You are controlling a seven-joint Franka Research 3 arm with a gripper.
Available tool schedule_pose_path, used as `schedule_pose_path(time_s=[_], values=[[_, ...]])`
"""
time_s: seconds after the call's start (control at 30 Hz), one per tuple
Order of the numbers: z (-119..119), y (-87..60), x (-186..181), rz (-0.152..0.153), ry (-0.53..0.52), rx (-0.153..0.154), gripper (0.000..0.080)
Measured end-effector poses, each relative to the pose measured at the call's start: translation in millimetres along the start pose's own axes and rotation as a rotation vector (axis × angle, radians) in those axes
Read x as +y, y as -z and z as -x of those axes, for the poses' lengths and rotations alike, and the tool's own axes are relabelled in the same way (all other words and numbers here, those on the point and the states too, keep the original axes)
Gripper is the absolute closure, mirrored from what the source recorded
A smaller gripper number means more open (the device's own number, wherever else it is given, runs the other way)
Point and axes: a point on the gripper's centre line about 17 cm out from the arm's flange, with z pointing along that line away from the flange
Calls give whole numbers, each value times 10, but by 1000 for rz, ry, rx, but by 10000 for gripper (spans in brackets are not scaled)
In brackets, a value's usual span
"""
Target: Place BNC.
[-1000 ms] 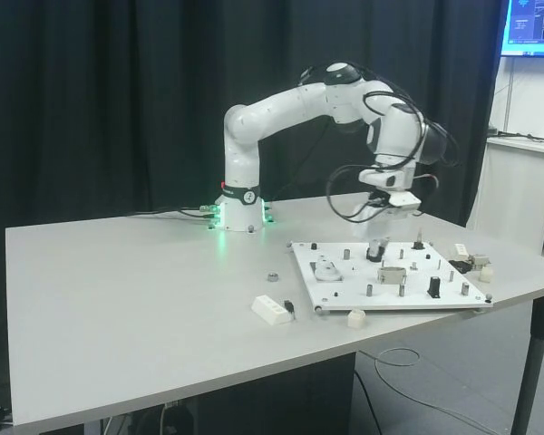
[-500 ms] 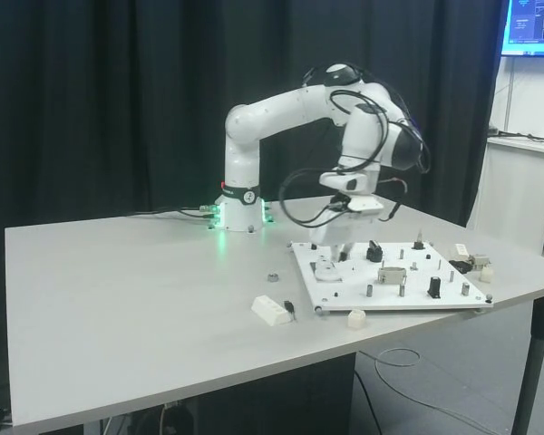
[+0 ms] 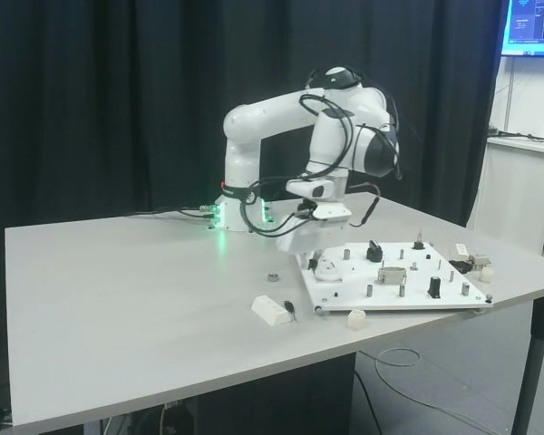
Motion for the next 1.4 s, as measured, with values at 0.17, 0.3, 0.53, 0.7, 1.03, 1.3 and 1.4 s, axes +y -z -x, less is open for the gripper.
schedule_pose_path(time_s=[0.17,0.3,0.53,0.7,1.03,1.3,1.4], values=[[128,-78,71,-14,32,2,669],[213,-143,100,-28,52,8,669],[304,-284,119,-49,55,27,670],[355,-390,125,-50,59,25,670],[437,-572,66,-67,62,20,670],[478,-662,60,-66,59,22,503],[482,-680,62,-64,58,22,503]])
